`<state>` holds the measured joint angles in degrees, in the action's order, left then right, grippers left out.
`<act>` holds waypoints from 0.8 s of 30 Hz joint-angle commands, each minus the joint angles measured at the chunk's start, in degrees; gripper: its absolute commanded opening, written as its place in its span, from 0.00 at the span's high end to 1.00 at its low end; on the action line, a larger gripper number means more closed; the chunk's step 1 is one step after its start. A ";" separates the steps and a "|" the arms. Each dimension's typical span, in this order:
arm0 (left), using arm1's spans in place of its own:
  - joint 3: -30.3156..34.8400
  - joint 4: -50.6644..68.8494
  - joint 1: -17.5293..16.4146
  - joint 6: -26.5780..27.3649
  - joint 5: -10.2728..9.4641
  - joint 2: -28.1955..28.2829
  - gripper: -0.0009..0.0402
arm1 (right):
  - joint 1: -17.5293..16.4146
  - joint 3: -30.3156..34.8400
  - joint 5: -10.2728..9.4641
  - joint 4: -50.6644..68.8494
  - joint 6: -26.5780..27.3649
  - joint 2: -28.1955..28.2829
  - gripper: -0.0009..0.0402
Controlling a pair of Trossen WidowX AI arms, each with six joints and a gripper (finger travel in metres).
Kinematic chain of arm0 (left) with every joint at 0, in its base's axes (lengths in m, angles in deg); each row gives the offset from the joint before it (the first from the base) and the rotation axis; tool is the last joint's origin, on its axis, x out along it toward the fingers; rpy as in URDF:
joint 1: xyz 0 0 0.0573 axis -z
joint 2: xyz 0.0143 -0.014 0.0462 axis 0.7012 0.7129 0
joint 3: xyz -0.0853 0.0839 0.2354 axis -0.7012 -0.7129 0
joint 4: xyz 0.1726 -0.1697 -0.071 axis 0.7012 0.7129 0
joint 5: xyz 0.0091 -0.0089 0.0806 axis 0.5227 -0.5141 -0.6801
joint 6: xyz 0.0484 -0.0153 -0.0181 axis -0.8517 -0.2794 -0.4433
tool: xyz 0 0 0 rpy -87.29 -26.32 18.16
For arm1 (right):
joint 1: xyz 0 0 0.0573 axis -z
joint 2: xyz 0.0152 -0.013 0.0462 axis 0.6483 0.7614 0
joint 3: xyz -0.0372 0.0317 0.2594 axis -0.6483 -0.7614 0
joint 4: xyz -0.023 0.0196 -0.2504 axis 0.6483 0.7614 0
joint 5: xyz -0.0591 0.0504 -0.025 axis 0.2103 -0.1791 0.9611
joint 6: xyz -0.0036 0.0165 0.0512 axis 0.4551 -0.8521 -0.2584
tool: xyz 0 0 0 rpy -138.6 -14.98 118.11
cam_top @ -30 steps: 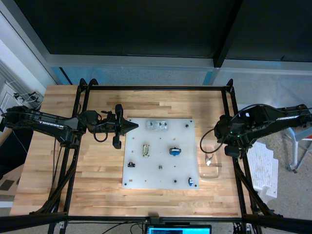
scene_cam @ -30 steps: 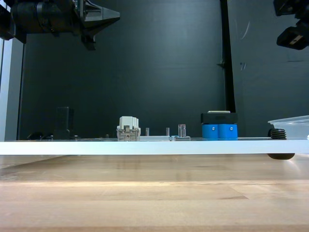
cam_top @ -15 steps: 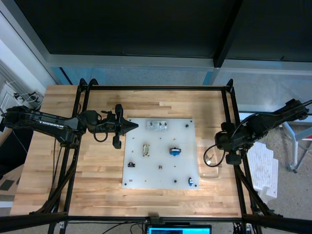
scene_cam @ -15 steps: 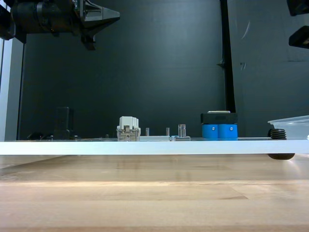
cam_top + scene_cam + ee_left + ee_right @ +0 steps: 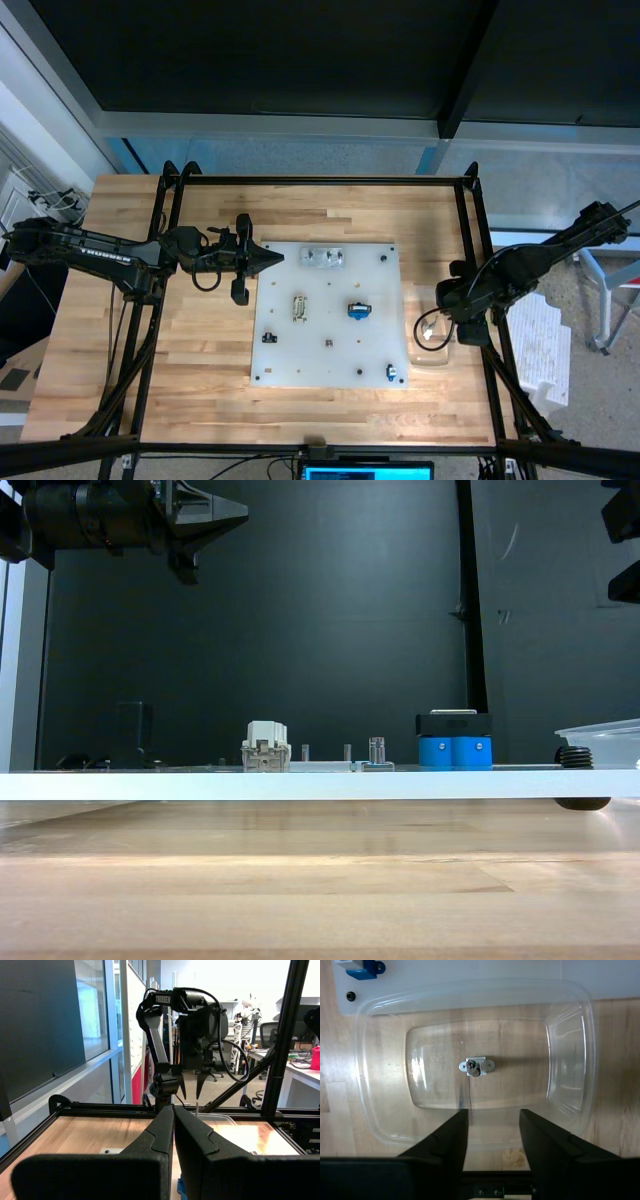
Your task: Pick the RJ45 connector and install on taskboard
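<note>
Overhead & table-level cams, both w/ taskboard [image 5: 310, 345]

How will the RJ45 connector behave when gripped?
Tiny, probably light: the RJ45 connector may skid on the clear tray's smooth floor. Its glinting plastic likely slips in the open right gripper above it. Left gripper hangs shut near the taskboard.

A clear plastic tray [image 5: 568, 1060] sits on the wooden table [image 5: 200, 385], within the black frame [image 5: 320, 181] around it
</note>
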<state>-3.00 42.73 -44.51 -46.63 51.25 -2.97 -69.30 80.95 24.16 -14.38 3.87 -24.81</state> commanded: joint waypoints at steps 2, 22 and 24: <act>0.00 0.00 0.00 0.00 0.00 0.02 0.98 | -0.07 -1.88 0.59 -1.92 0.04 0.39 0.55; 0.00 0.00 0.00 -0.02 0.00 0.00 0.98 | -1.16 -7.52 1.55 -11.41 0.07 4.15 0.55; 0.00 0.00 0.00 0.00 0.00 0.02 0.98 | -1.25 -8.20 1.57 -12.37 0.00 4.15 0.55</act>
<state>-3.02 42.73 -44.51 -46.63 51.23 -2.97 -70.48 73.15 25.69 -26.27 3.98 -20.65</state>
